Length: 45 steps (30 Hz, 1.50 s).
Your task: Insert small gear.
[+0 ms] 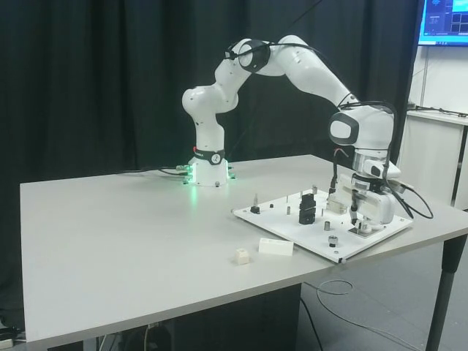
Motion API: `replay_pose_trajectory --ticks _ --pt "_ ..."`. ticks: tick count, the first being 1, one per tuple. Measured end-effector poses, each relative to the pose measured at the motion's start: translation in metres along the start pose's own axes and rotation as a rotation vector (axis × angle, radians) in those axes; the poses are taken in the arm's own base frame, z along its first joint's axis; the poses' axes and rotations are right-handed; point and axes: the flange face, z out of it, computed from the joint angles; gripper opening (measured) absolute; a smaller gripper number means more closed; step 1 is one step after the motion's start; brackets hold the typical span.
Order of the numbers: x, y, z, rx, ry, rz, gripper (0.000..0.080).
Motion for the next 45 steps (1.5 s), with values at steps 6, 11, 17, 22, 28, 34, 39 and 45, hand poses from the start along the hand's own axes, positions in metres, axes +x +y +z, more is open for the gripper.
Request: replay_pose_trajectory --ticks 6,11,17,22,28,34,39,45 --pt "-0.0001 0.0 0.0002 0.001 0.002 0.004 0.0199" --pt "-0.0006 -0.0001 0.0002 0.001 0.005 0.005 0.0199" --pt "-0.0021 -0.0002 0.0001 -0.001 0.013 0.008 0.0199" --pt "-0.0033 -0.0001 0.0004 -0.001 0.019 0.012 0.0199" --pt "-0.0051 0.0009 0.0003 0.004 0.03 0.031 0.0199" --pt "-0.0065 0.0032 0.0005 0.018 0.038 0.055 0.0199" --pt "-0.0074 0.0046 0.0006 0.027 0.044 0.066 0.0199" --pt "-0.0081 0.0056 0.0008 0.038 0.049 0.078 0.0199"
